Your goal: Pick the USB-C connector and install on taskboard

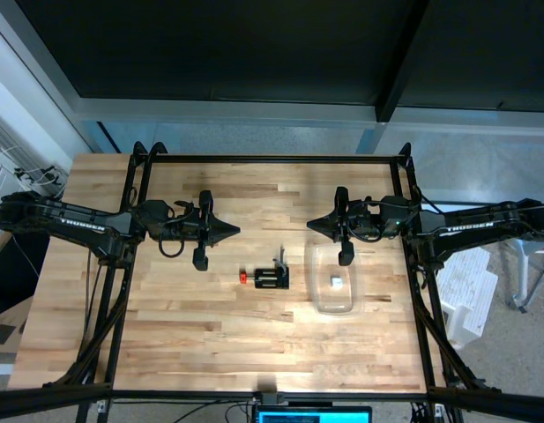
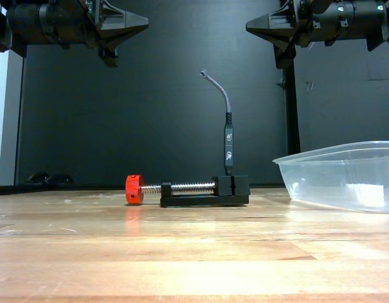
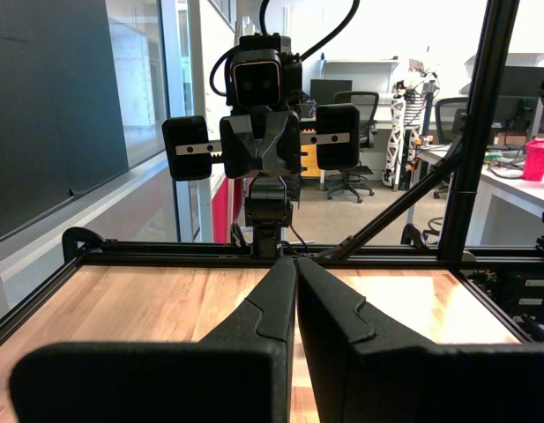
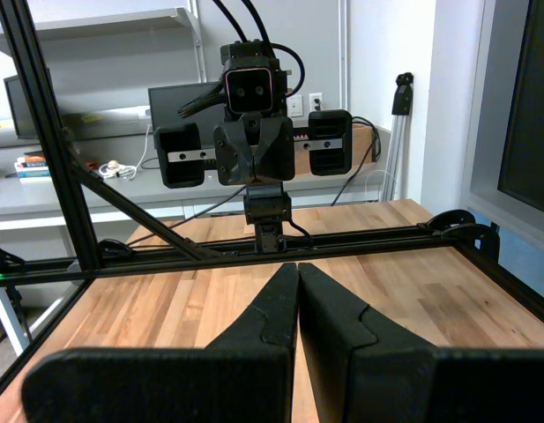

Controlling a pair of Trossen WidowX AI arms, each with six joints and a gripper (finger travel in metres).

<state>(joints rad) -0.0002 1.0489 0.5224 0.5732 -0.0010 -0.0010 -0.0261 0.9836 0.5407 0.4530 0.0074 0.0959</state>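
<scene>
The taskboard point(image 1: 270, 278) is a small black block with a red-orange knob point(image 2: 134, 189) and a thin upright pin point(image 2: 227, 139); it lies mid-table between the arms. I cannot make out the USB-C connector in any view. My left gripper point(image 1: 234, 231) hovers high to the board's left, shut and holding nothing, its fingers point(image 3: 276, 300) pressed together. My right gripper point(image 1: 310, 226) hovers high to the board's right, also shut and holding nothing, above the far edge of the clear tray. Both point inward at each other.
A clear plastic tray point(image 1: 321, 300) lies just right of the taskboard with a small white square piece point(image 1: 336, 281) inside. A black frame point(image 1: 272, 159) runs around the wooden table. Each wrist view shows the opposite arm point(image 3: 258, 132) point(image 4: 252, 132) facing it.
</scene>
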